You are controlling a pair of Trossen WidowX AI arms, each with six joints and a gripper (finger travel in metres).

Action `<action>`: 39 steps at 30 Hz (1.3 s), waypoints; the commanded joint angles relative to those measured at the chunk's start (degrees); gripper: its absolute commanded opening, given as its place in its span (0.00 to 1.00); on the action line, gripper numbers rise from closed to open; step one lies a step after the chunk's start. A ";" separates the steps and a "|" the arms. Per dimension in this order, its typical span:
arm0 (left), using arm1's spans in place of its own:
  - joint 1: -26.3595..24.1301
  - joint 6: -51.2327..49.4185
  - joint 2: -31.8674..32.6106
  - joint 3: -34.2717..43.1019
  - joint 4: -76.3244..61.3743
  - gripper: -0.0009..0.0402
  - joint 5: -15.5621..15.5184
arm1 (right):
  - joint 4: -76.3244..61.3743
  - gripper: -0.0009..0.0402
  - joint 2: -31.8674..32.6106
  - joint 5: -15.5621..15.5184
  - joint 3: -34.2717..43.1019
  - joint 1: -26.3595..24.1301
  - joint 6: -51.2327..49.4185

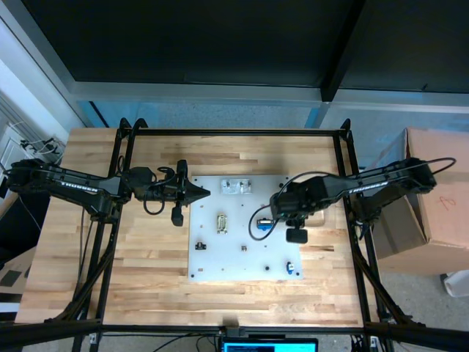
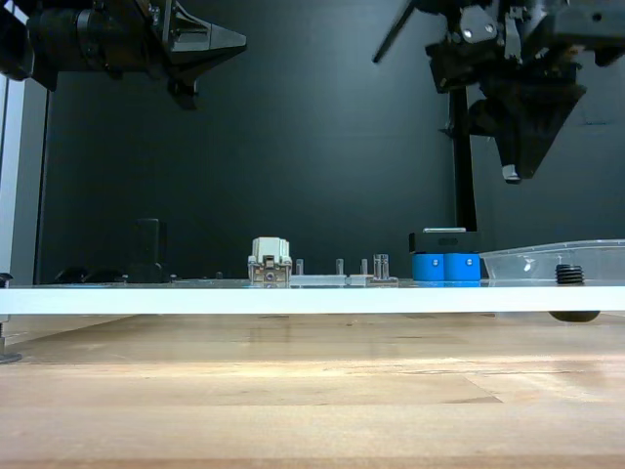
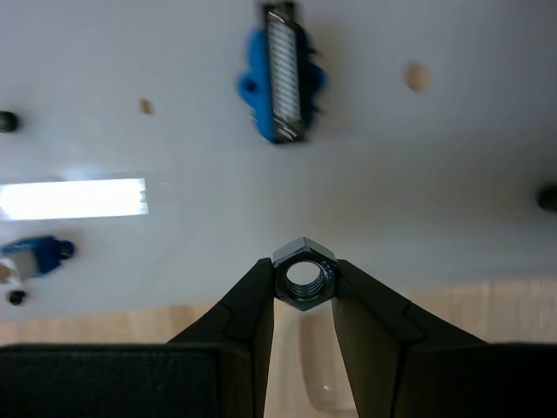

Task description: Unfasten the M12 nut and place it in the container

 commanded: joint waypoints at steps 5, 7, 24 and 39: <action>0.00 0.02 0.02 0.02 0.00 0.02 0.02 | -0.33 0.05 -9.11 0.00 -8.72 -6.54 -0.07; 0.00 0.02 0.02 0.02 0.02 0.02 0.02 | -0.42 0.05 -11.52 0.00 -11.02 -8.37 -0.09; 0.00 0.02 0.02 0.02 0.00 0.02 0.02 | -1.49 0.05 -18.93 0.00 -18.64 -16.98 -1.68; 0.02 0.02 0.02 0.02 0.02 0.02 0.02 | -1.18 0.05 -18.80 0.00 -18.64 -16.96 -1.57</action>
